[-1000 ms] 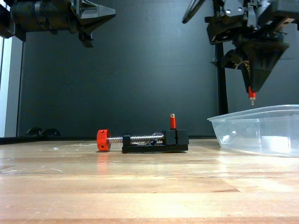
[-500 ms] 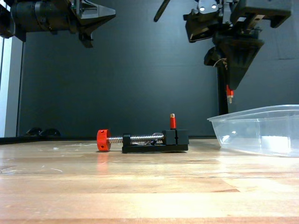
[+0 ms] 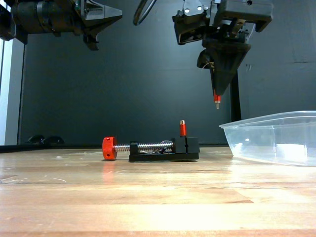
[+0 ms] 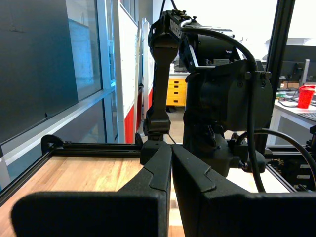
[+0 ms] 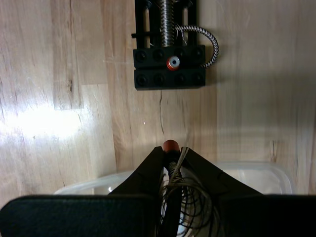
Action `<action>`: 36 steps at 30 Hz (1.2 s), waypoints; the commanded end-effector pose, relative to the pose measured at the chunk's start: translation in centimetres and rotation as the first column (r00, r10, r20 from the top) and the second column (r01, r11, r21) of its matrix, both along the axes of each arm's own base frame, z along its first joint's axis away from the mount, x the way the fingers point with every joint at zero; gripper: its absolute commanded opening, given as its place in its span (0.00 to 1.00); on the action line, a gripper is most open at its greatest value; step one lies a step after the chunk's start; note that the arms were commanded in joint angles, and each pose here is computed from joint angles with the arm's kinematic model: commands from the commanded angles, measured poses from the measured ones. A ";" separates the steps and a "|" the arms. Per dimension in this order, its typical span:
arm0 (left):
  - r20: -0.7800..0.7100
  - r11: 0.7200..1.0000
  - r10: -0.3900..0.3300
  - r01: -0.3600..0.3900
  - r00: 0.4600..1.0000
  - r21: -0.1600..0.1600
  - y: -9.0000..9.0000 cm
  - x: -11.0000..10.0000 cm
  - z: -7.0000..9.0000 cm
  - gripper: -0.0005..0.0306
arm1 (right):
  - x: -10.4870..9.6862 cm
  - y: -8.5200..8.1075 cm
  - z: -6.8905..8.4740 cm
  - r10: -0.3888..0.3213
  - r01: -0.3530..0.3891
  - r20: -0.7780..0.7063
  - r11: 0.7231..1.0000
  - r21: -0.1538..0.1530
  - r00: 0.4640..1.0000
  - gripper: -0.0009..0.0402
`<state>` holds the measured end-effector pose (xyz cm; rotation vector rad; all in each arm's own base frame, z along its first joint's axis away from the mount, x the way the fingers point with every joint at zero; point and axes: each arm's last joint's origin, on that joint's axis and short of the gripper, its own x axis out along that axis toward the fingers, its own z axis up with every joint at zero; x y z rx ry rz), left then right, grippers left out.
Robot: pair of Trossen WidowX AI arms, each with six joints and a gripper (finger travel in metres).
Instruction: Pick the rca connector and install on the hub
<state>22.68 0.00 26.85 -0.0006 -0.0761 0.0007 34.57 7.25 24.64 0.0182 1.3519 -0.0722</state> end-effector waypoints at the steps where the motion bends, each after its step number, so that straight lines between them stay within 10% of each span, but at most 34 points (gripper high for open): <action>1: 0.000 1.000 0.000 0.000 1.000 0.000 0.0 0.0 0.0 0.02 | 0.5 0.0 -0.1 0.001 -0.001 0.001 1.000 0.000 1.000 0.02; 36: 0.001 1.000 0.000 0.000 1.000 0.000 0.0 0.0 0.0 0.02 | 4.4 -0.9 -1.3 -0.017 0.017 0.022 1.000 -0.002 1.000 0.02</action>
